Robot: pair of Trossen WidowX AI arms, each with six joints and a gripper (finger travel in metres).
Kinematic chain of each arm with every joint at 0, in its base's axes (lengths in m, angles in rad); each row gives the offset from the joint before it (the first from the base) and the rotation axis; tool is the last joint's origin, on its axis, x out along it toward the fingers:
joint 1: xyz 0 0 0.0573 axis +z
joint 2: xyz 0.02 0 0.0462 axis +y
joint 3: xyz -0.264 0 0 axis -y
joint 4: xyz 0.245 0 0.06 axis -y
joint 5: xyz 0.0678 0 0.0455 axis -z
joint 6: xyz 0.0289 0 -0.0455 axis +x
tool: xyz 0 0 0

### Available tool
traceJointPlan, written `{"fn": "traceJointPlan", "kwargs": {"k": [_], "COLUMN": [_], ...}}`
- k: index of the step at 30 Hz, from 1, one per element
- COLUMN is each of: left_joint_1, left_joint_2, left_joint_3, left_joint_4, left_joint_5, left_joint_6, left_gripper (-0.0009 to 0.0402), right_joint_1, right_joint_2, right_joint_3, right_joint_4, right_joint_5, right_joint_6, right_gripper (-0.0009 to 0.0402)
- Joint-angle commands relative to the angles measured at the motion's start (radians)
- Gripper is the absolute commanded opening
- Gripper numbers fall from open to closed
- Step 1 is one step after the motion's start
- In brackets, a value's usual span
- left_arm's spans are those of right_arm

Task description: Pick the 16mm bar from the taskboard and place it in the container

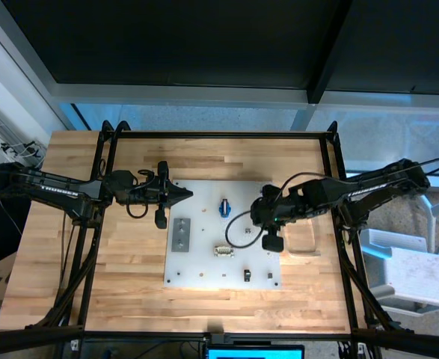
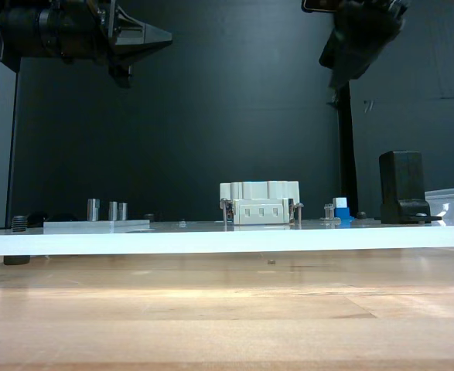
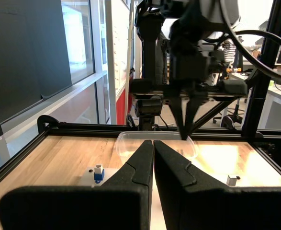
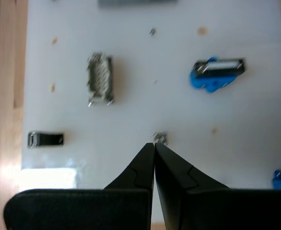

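**Both grippers clenched in the air above the taskboard, bar lying free on it**

The 16mm bar (image 4: 159, 138) is sitting on the taskboard (image 1: 208, 224), on the bare white face of its right half. It is lying between the blue knob (image 4: 216, 74) and the metal connector (image 4: 100, 79), but nearer the board's right edge than either. The right wrist view is showing it best, as a tiny metallic stub just past the tips of the right gripper (image 4: 154, 146). That gripper's jaws are pressed together with nothing between them. From above the bar is showing only as a speck, and the low view is not letting it be picked out at all.

The low view is adding height instead. Both grippers are hanging well above the board, where the black clip (image 2: 401, 185) and the grey block (image 2: 95, 225) with its small pegs are standing. The right gripper is pointing down over the board's right half. The left gripper (image 3: 153, 143) is lying level over the board's far left part, and its own camera is showing its jaws clenched on nothing.

The container (image 1: 309, 243) is resting just beside the board's right edge. The high view is outlining it only faintly, while the left wrist view is catching its clear rounded rim beyond the board. No view is showing whether it is touching the board.
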Motion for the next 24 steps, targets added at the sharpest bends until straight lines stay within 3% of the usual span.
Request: {"fn": "traceJointPlan", "kwargs": {"k": [1,9,11,24], "left_joint_1": [0.000,0.000,0.000,0.000], "left_joint_2": [0.000,0.000,0.000,0.000], "left_joint_3": [0.000,0.000,0.000,0.000], "left_joint_4": [0.000,0.000,0.000,0.000], "left_joint_5": [0.000,0.000,0.000,0.000], "left_joint_6": [0.000,0.000,0.000,0.000], "left_gripper": [0.0000,0.0000,0.0000,0.0000], "right_joint_1": [0.032,0.088,0.096,0.184], "right_joint_2": [0.035,0.122,0.140,0.185], "right_joint_3": [0.038,0.128,0.142,0.150], "right_joint_4": [-0.052,-0.182,-0.188,-0.196], "right_joint_5": [-0.005,-0.011,-0.036,-0.052], "right_joint_6": [0.025,0.089,0.089,0.176], "right_gripper": [0.0000,0.0000,0.0000,0.0000]}}
